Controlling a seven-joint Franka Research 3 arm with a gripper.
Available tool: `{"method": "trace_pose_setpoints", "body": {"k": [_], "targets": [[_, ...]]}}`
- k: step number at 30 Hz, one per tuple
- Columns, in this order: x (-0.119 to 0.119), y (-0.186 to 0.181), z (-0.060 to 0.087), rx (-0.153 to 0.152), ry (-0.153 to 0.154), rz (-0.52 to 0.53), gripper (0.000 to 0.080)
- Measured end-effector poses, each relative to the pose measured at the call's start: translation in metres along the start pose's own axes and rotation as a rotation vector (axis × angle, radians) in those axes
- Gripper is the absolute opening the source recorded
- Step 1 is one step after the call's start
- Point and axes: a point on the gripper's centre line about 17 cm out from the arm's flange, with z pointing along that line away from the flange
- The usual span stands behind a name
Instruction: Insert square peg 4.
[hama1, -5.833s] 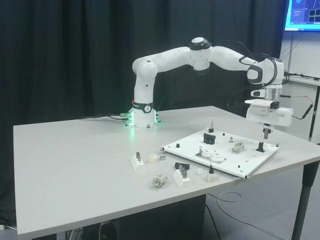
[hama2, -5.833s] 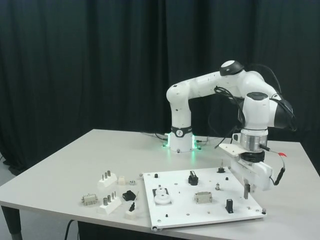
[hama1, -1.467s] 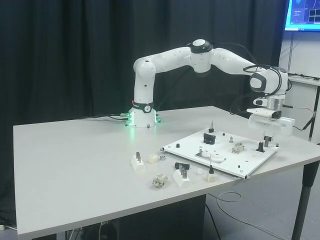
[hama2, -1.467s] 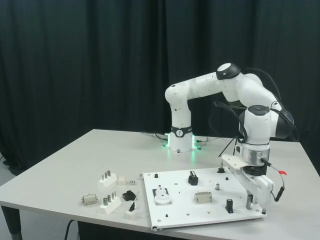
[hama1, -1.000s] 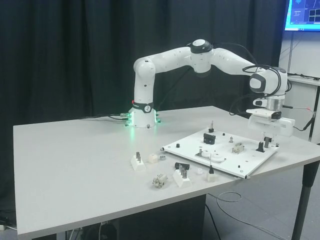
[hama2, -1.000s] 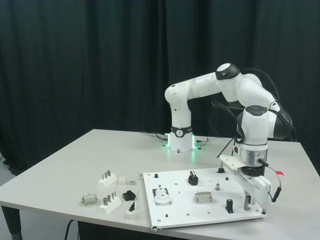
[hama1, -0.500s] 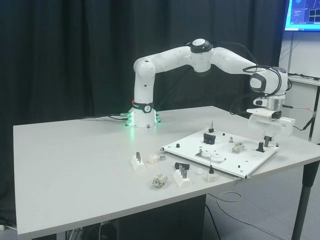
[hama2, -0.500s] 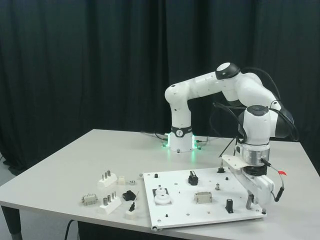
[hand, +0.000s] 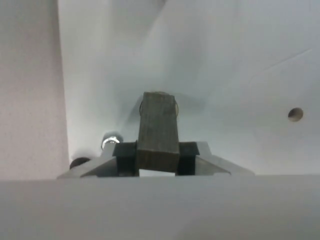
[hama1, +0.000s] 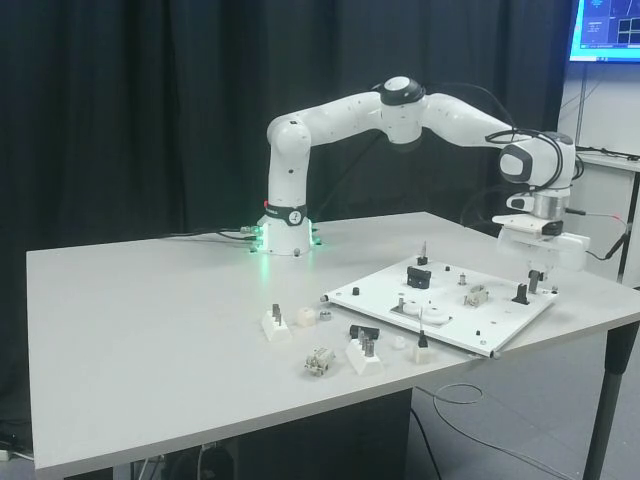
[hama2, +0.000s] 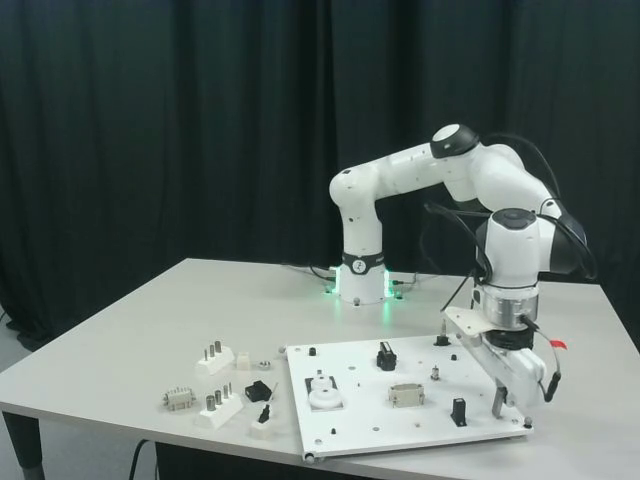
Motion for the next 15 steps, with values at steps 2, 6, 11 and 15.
{"method": "trace_pose_setpoints", "body": {"k": [2, 6, 11, 15], "targets": [[0.0009, -0.0003, -0.0019, 0.001, -0.004, 0.005, 0.0153], [0.0035, -0.0005, -0.0048, 0.001, -0.010, 0.011, 0.0153], [0.0065, 0.0002, -0.0060, -0.003, -0.017, 0.019, 0.0153], [0.0070, -0.0003, -0.0047, -0.002, -0.028, 0.024, 0.0153]]}}
